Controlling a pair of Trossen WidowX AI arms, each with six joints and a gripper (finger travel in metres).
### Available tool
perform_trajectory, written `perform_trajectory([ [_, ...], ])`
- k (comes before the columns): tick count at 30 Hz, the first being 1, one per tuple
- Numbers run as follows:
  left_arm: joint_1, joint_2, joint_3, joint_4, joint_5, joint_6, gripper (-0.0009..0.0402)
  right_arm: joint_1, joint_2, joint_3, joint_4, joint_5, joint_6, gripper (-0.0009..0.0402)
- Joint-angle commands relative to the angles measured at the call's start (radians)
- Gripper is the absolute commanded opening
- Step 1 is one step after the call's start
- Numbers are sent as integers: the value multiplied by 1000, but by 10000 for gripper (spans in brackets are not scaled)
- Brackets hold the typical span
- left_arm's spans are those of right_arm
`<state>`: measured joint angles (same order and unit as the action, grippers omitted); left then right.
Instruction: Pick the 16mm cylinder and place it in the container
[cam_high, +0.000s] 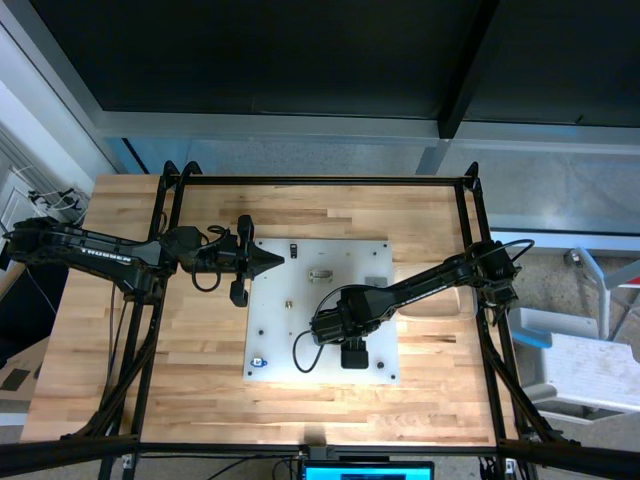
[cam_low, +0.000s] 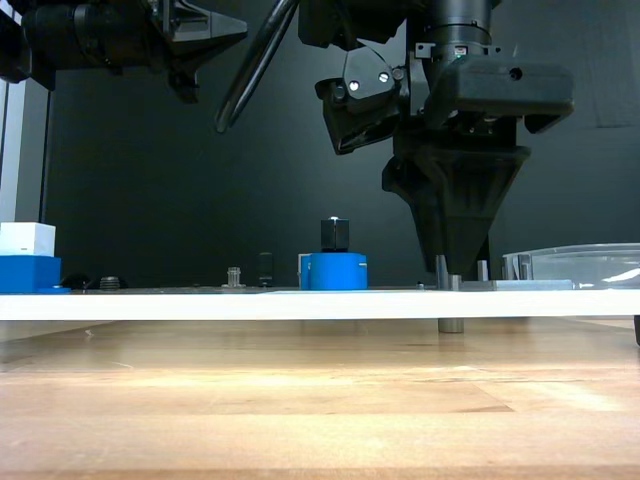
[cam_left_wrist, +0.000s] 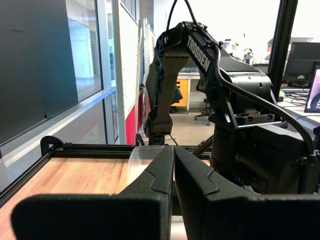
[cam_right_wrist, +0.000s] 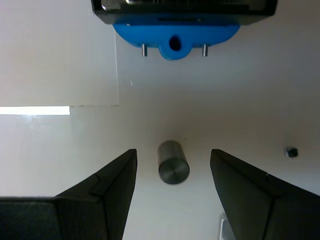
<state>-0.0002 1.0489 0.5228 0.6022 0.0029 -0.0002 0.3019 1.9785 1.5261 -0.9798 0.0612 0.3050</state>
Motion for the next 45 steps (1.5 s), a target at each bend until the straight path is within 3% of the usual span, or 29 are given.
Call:
perform_trajectory([
  [1,0,0,0,0,0,0,0,-1,0,-11,7,-2,0,204],
  [11,0,0,0,0,0,0,0,-2,0,-20,19,-2,-6,186],
  [36,0,0,0,0,0,0,0,-4,-4,-20,14,-3,-16,2],
  [45,0,0,0,0,0,0,0,-5,-15,-20,3,-2,-26,7],
])
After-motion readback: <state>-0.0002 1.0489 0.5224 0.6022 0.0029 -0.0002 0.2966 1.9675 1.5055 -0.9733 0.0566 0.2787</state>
